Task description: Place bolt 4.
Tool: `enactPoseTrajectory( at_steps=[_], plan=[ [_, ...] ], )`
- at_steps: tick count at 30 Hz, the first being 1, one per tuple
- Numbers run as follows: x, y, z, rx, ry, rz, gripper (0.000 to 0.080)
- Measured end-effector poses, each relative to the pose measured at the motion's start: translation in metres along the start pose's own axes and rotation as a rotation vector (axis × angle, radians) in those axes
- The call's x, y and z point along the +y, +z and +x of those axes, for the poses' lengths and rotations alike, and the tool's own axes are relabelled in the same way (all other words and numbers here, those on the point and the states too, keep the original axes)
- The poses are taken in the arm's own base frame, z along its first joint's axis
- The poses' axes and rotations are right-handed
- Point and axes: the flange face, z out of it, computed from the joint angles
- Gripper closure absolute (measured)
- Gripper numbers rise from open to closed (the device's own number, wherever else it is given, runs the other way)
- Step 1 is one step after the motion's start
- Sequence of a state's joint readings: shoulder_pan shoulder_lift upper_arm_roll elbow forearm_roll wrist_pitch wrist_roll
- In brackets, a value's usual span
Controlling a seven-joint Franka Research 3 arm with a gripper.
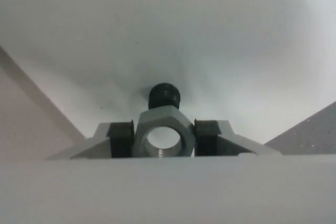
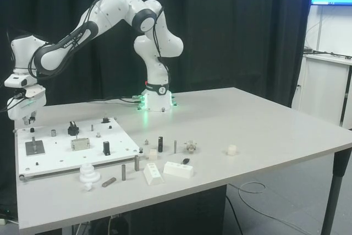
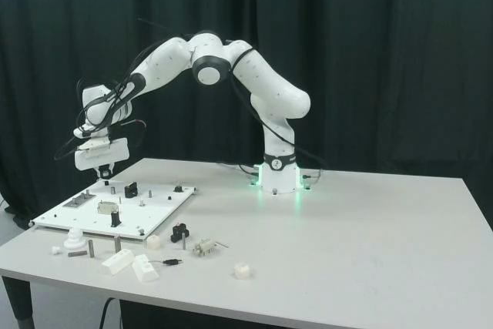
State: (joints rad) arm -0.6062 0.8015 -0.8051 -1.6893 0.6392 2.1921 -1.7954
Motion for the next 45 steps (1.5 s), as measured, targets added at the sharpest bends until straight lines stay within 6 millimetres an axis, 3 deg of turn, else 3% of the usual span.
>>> enactPoseTrajectory(
  at_steps=[45],
  plan=[
    [-0.0025,-0.0066,0.0063,0.009,0.019,0.013,0.0559]
  ],
)
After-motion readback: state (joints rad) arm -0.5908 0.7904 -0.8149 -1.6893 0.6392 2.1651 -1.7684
